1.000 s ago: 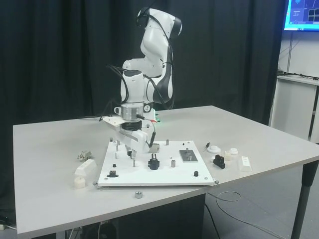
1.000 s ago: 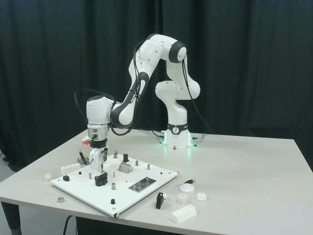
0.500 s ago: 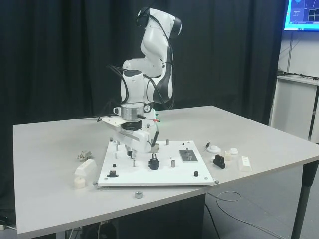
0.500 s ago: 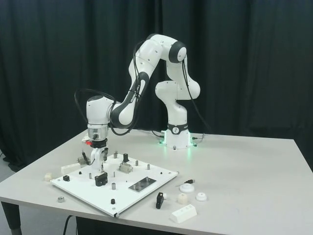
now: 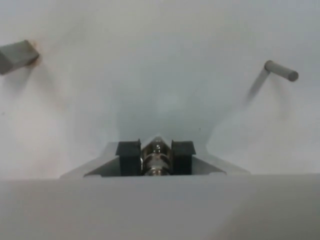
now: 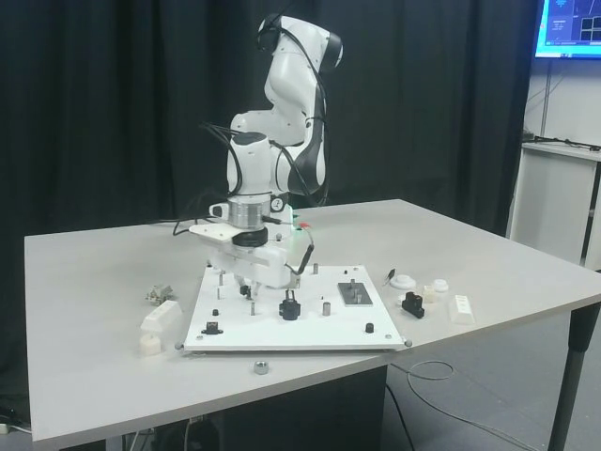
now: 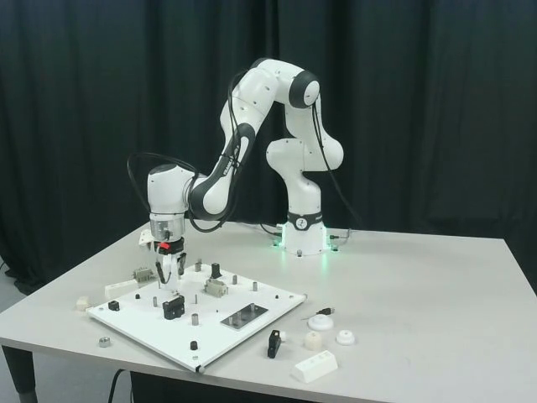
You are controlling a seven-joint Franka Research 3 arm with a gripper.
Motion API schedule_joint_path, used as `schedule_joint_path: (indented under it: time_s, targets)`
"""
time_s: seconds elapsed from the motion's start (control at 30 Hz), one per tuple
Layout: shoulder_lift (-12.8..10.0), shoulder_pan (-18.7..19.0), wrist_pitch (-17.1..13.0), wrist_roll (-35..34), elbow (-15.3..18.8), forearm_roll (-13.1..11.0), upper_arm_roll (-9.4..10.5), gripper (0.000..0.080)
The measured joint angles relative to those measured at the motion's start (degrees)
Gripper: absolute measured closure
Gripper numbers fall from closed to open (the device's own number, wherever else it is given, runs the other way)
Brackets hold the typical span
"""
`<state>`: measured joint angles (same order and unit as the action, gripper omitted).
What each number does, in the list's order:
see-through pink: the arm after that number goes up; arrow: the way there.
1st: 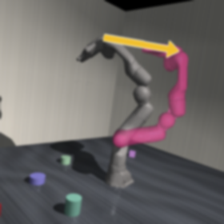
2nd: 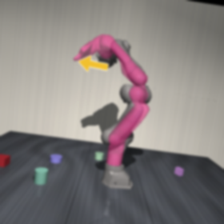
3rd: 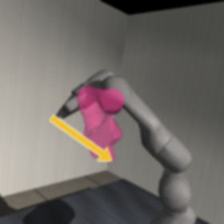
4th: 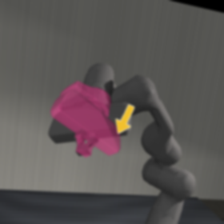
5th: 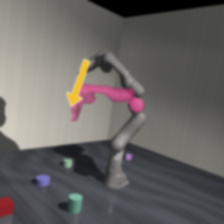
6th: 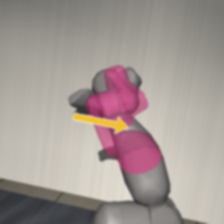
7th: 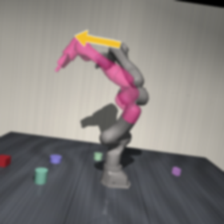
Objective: Remove BNC.
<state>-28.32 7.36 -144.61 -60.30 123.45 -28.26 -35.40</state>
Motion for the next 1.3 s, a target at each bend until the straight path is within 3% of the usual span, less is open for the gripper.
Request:
schedule_joint_path:
  time_s: [1.3]
  targets:
    - [-0.12,-0.34,1.39,40.72,-0.77,-0.47,0.37,0.0676]
